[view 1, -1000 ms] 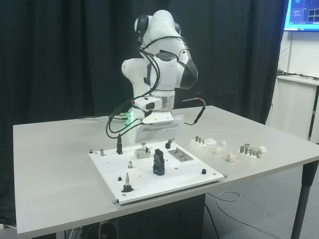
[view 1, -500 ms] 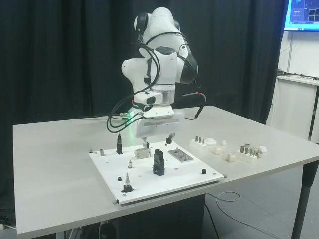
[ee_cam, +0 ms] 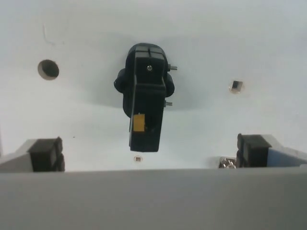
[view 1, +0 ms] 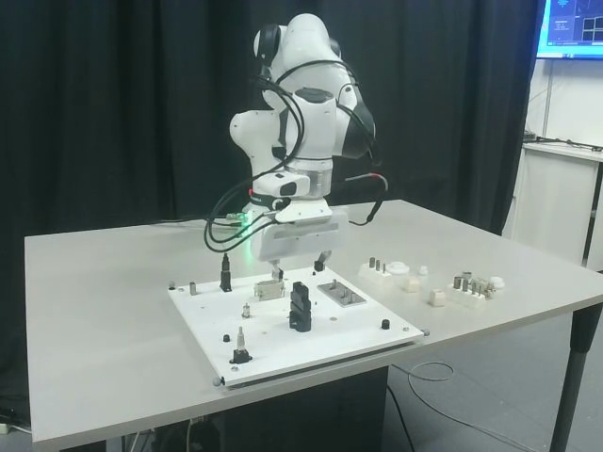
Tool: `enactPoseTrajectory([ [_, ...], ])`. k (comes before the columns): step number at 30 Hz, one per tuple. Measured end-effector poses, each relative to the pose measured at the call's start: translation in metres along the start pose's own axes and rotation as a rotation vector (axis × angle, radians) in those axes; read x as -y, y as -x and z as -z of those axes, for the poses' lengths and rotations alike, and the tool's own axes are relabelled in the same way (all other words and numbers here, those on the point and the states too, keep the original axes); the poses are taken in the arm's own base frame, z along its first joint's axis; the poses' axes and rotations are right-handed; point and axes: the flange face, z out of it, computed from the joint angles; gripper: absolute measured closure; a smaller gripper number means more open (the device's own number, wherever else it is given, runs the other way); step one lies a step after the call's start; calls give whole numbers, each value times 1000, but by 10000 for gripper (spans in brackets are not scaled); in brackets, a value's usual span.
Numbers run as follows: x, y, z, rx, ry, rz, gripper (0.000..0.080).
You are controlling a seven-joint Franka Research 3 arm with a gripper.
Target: Pick waterproof.
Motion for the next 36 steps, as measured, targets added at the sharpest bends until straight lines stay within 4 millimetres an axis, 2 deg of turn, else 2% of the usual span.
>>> enactPoseTrajectory([
  [23,2,4,14,1,-2,-5,3],
  [36,9,13,27,23,-4,-8,3],
])
